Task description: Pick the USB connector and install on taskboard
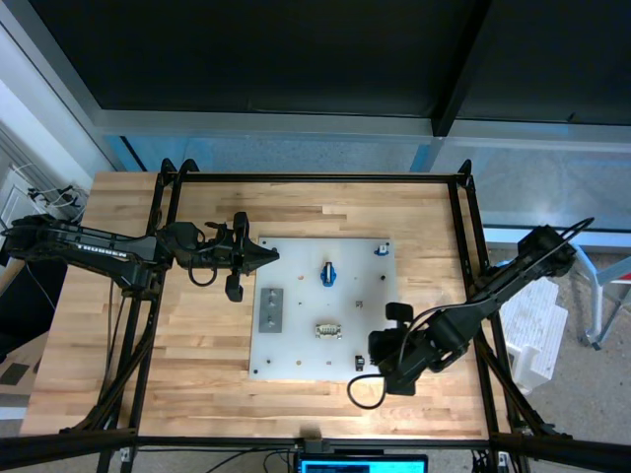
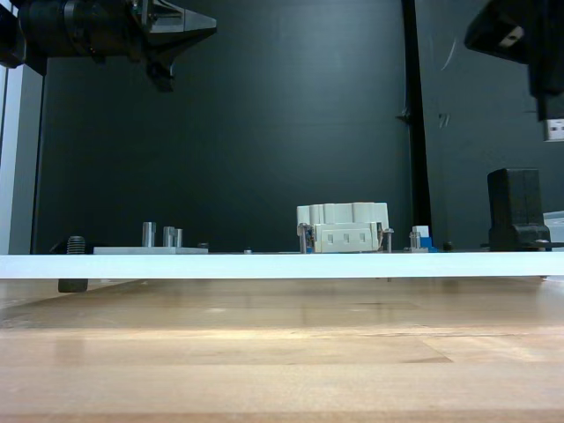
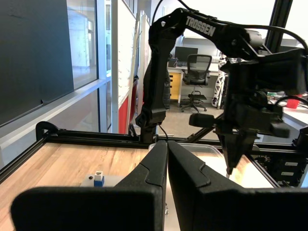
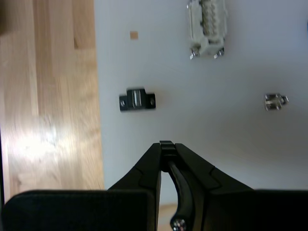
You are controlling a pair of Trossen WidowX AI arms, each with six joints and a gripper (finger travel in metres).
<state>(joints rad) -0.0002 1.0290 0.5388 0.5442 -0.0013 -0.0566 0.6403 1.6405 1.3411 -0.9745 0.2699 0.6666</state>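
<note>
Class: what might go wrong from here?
1. Right end effector, above the white square taskboard, grips the tiny whitish USB connector only at its tips: it may slip.
2. The small black socket is not under it yet: descending now would miss.
Left end effector hangs shut above the board's far left corner.

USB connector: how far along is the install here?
Pick looks done: the right gripper is shut on the USB connector, raised above the taskboard. Left to do: line up over the small black socket, which is empty, and insert. The left gripper hangs shut over the board's left edge.
</note>
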